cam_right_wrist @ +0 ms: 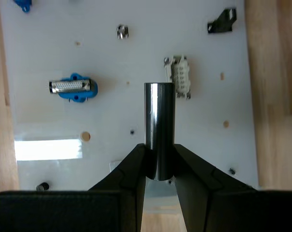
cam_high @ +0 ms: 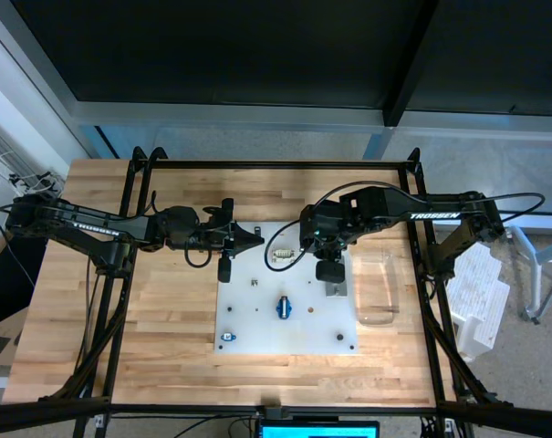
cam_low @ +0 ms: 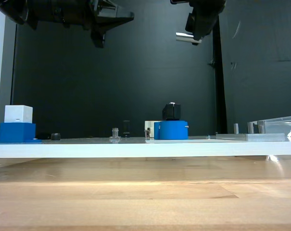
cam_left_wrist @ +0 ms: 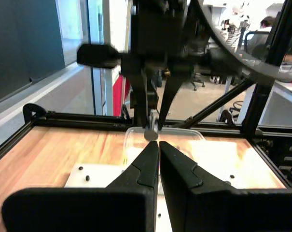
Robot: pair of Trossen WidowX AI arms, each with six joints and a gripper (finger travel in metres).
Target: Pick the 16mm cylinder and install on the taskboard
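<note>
My right gripper [cam_right_wrist: 159,155] is shut on the 16mm cylinder [cam_right_wrist: 159,123], a shiny grey metal peg that sticks out past the fingertips. It hangs high above the white taskboard [cam_right_wrist: 117,113], with the blue connector [cam_right_wrist: 72,87] and the beige connector [cam_right_wrist: 180,76] below it. From table height the cylinder [cam_low: 185,37] lies level in the right gripper [cam_low: 199,26], well above the taskboard [cam_low: 135,147]. From above, the right gripper [cam_high: 330,269] is over the taskboard's [cam_high: 257,324] right side, beside the grey block [cam_high: 336,290]. My left gripper [cam_left_wrist: 159,147] is shut and holds nothing, raised over the board's upper left corner [cam_high: 251,237].
A clear plastic tray [cam_high: 377,292] stands on the wood just right of the board. A black frame [cam_high: 130,274] runs around the table. A small blue and white part [cam_low: 16,126] sits at the board's near left corner.
</note>
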